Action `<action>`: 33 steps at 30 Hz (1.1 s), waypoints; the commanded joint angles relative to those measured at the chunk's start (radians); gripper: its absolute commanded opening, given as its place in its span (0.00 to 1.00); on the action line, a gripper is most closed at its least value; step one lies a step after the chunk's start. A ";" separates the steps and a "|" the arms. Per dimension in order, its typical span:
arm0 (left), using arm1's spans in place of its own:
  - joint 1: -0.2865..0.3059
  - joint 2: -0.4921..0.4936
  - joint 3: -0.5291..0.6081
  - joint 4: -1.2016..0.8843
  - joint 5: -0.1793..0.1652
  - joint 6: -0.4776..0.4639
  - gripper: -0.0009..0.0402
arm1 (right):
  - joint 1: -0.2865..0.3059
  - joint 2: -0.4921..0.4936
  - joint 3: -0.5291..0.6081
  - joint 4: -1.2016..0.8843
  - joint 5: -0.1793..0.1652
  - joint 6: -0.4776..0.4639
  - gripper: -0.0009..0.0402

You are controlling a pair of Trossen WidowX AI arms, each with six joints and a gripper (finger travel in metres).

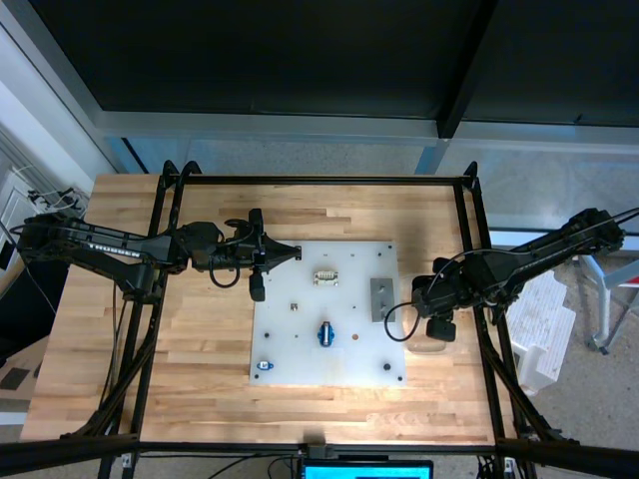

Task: Pick the 16mm cylinder and install on the taskboard

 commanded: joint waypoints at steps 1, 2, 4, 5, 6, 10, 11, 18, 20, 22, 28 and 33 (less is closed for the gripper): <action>0.000 0.000 0.000 0.000 0.000 0.000 0.02 | 0.000 0.007 -0.001 0.002 0.009 0.003 0.46; 0.000 0.000 0.000 0.000 0.000 0.000 0.02 | 0.000 0.007 -0.001 0.002 0.009 0.002 0.48; 0.000 0.000 0.000 0.000 0.000 0.000 0.02 | 0.000 0.007 -0.002 0.003 0.011 0.002 0.52; 0.000 0.000 0.000 0.000 0.000 0.000 0.02 | 0.000 0.007 -0.003 0.004 0.011 0.002 0.53; 0.000 0.000 0.000 0.000 0.000 0.000 0.02 | 0.000 0.007 -0.003 0.004 0.011 0.002 0.54; 0.000 0.000 0.000 0.000 0.000 0.000 0.02 | 0.000 0.007 -0.008 0.007 0.011 0.002 0.55; 0.000 0.000 0.000 0.000 0.000 0.000 0.02 | 0.000 0.007 -0.012 0.012 0.011 0.002 0.55; 0.000 0.000 0.000 0.000 0.000 0.000 0.02 | 0.001 0.013 -0.040 0.047 0.009 0.003 0.55; 0.000 0.000 0.000 0.000 0.000 0.000 0.02 | 0.000 0.018 -0.042 0.049 0.009 0.002 0.55; 0.000 0.000 0.000 0.000 0.000 0.000 0.02 | 0.001 0.028 -0.050 0.061 0.009 0.002 0.55; 0.000 0.000 0.000 0.000 0.000 0.000 0.02 | 0.002 0.045 -0.083 0.107 0.008 0.002 0.55; 0.000 0.000 0.000 0.000 0.000 0.000 0.02 | 0.003 0.063 -0.106 0.142 0.004 0.002 0.55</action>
